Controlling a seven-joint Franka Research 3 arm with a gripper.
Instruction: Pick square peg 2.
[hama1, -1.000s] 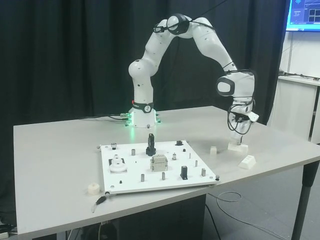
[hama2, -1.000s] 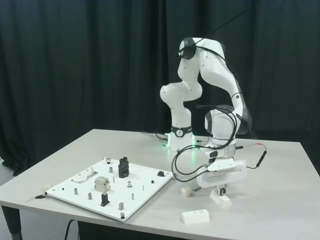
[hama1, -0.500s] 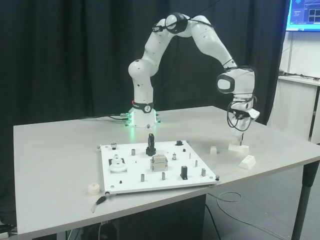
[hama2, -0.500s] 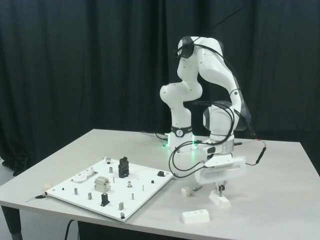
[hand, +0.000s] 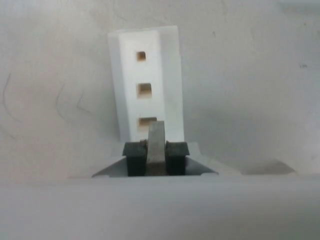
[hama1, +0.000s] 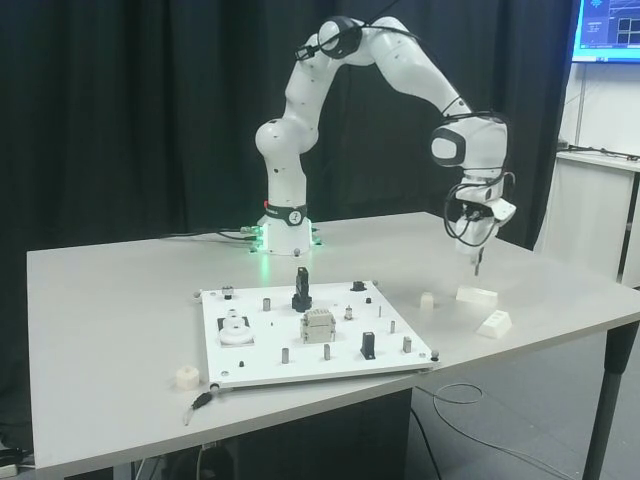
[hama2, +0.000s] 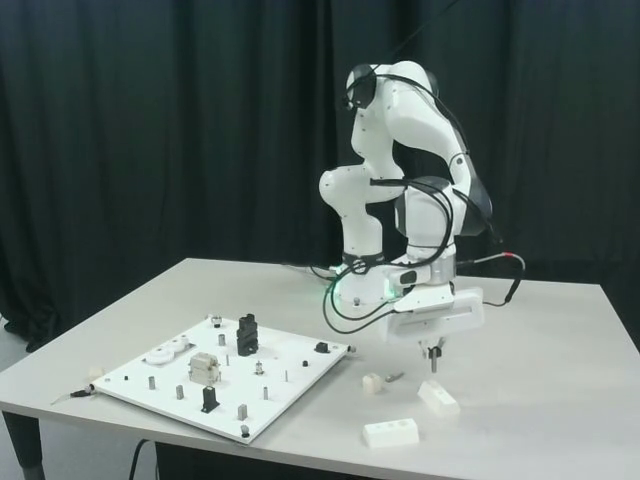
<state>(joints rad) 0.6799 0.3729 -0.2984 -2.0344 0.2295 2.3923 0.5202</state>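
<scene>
Grey table (hama1: 120, 300) below, pincer (hama2: 433, 356) clamped on upright square peg 2 (hand: 155, 145), long axis vertical.

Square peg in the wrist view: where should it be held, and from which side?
By its upper end, from straight above. The square peg hangs upright over the white holder block, and its flat opposite sides suit the gripper, which is shut on them that way now.

A lab: black curtains (hama2: 150, 130) behind a bolted robot arm (hama1: 400, 70).
</scene>
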